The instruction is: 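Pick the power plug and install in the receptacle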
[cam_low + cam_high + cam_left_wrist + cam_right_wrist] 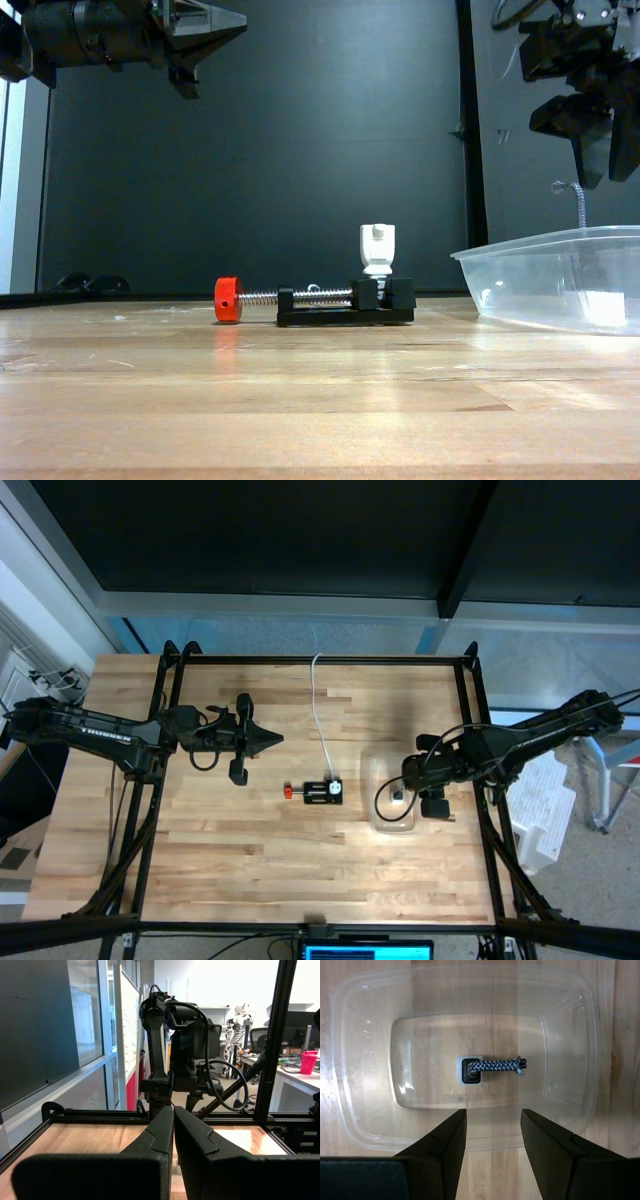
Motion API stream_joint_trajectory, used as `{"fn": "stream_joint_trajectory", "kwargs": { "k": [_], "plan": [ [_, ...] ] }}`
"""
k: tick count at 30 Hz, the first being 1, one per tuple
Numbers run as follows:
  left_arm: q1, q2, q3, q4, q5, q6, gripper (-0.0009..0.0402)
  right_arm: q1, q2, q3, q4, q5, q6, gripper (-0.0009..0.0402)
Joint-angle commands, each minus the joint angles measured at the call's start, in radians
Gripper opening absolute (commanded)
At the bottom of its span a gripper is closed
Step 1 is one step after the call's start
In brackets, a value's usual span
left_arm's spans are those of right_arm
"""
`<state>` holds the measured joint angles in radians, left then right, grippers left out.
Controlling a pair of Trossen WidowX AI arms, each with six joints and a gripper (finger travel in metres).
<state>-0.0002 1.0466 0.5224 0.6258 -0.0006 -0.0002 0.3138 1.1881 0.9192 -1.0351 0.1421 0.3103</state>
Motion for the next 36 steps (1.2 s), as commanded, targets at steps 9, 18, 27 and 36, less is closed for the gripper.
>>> {"fn": "stream_joint_trajectory", "kwargs": {
  "k": [9, 18, 27, 36],
  "plan": [
    [0.0, 0.0, 0.0, 0.0, 0.0, 0.0, 0.0, 0.008, 0.108, -0.002, 0.079, -0.003, 0.022, 0.0153],
    [0.0, 0.0, 0.0, 0.0, 0.0, 0.0, 0.0, 0.011, 0.143, -0.039, 0.169, -0.003, 0.022, 0.0153],
    [0.0, 0.001, 0.0, -0.002, 0.0, 0.0, 0.0, 0.014, 0.144, -0.099, 0.249, -0.003, 0.023, 0.0153],
    [0.0, 0.001, 0.0, 0.0, 0.0, 0.0, 0.0, 0.014, 0.15, -0.142, 0.312, -0.003, 0.026, 0.0153]
  ]
}}
